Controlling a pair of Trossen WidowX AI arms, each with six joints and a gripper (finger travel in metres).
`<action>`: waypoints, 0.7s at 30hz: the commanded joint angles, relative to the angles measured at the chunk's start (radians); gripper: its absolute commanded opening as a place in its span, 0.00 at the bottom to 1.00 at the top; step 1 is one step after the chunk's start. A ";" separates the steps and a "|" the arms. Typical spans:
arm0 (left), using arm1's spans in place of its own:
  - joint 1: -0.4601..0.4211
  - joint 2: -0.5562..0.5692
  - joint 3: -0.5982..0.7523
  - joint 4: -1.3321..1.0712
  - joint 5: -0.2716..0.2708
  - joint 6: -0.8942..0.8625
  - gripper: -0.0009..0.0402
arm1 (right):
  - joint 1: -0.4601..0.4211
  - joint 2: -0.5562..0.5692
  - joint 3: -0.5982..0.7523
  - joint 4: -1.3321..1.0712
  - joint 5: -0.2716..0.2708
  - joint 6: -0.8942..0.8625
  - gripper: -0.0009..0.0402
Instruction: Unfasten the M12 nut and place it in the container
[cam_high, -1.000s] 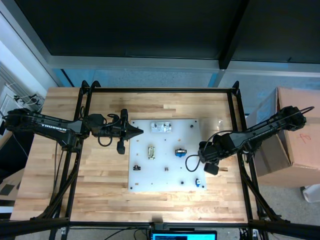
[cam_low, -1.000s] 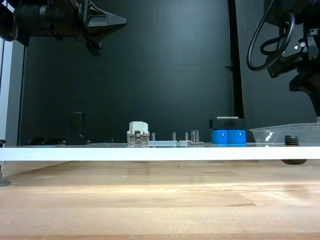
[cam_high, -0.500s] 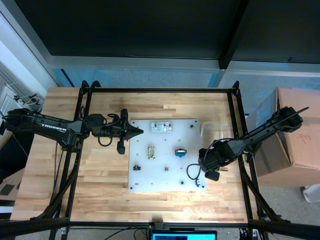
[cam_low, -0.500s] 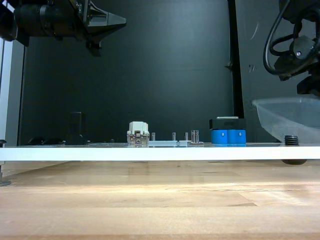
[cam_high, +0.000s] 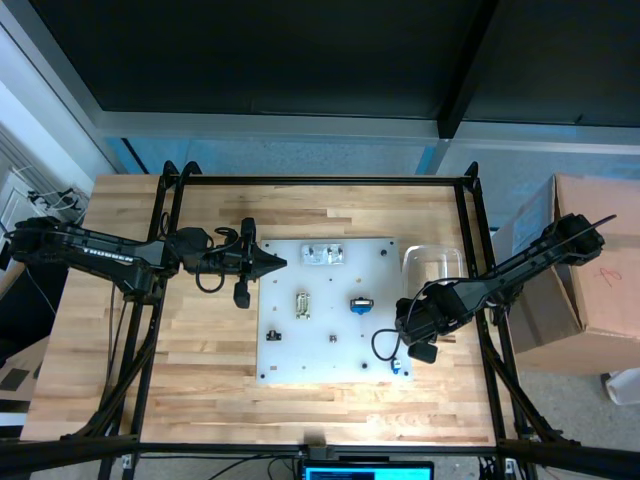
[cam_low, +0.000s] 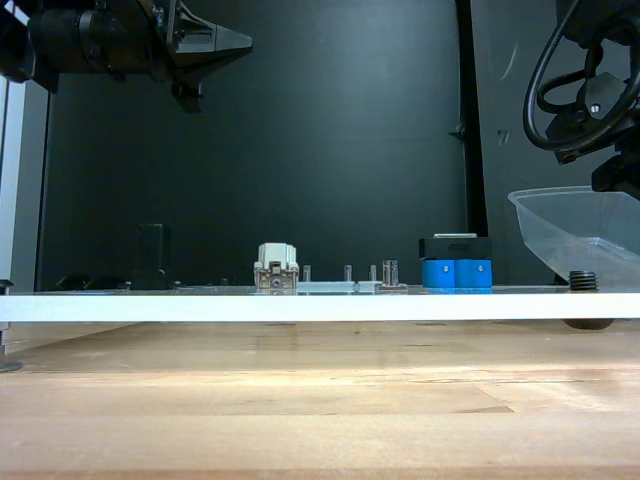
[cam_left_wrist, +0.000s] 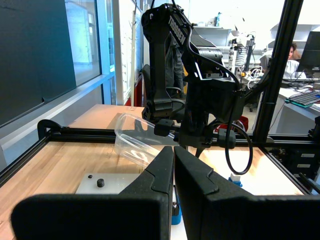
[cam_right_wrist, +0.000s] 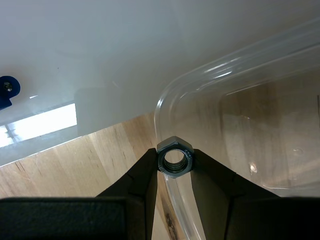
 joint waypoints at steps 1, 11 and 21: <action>0.000 0.000 0.000 0.000 0.000 0.000 0.02 | 0.001 -0.001 0.000 0.000 0.000 0.000 0.05; 0.000 0.000 0.000 0.000 0.000 0.000 0.02 | 0.006 -0.001 0.000 0.003 0.000 0.001 0.05; 0.000 0.000 0.000 0.000 0.000 0.000 0.02 | -0.035 -0.111 0.015 -0.027 0.059 0.023 0.05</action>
